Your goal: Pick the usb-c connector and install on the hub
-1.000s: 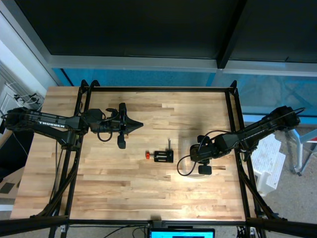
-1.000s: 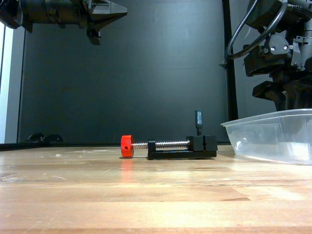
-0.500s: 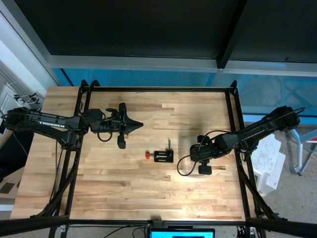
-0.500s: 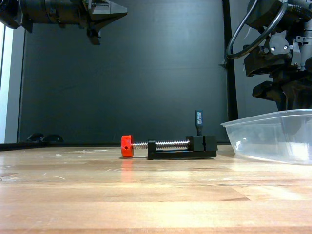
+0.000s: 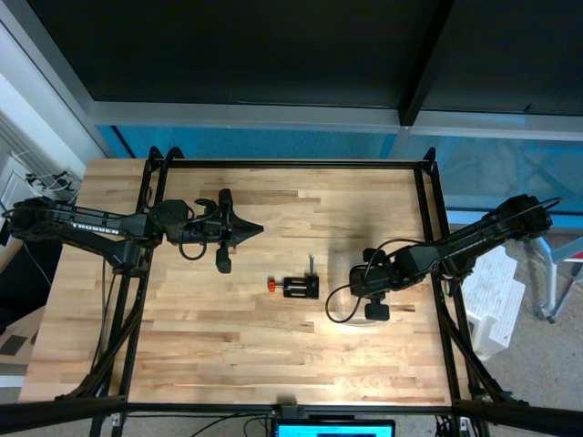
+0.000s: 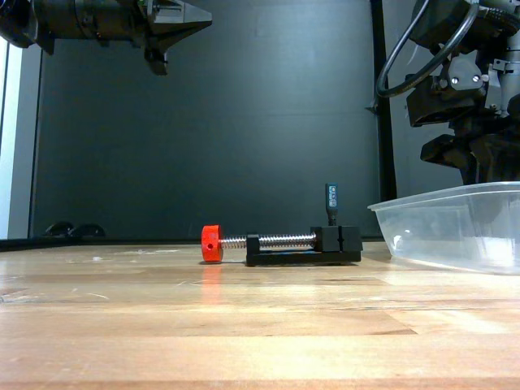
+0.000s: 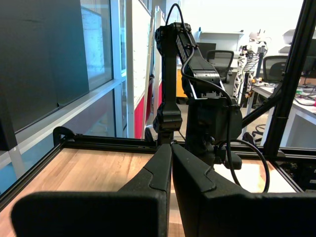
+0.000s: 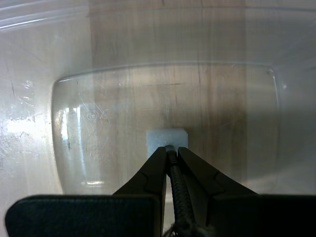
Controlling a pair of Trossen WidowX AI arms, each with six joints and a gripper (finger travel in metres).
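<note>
The right gripper (image 8: 170,149) points down into a clear plastic tray (image 8: 54,98). Its fingers are clenched on a thin, dark, ribbed piece that looks to be the usb-c connector (image 8: 174,178). The connector's tip hangs just above a small white square (image 8: 167,137) lying on the tray floor.

The left gripper (image 7: 171,146) hovers high over the far left of the table, pointing right, its fingers pressed together on nothing.

The hub (image 6: 302,246) lies near the table's middle, just left of the tray and apart from it. It is a black block with a bright threaded screw (image 6: 272,240). A red-orange knob (image 6: 211,243) sits at its left end and a grey pin (image 6: 331,201) stands upright at its right end.

The table (image 5: 228,364) is pale, scuffed butcher-block wood, bounded by a black tube frame (image 5: 291,164). Beyond the far edge stands a dark matte wall (image 6: 268,106). The left wrist view shows windows and office chairs.
</note>
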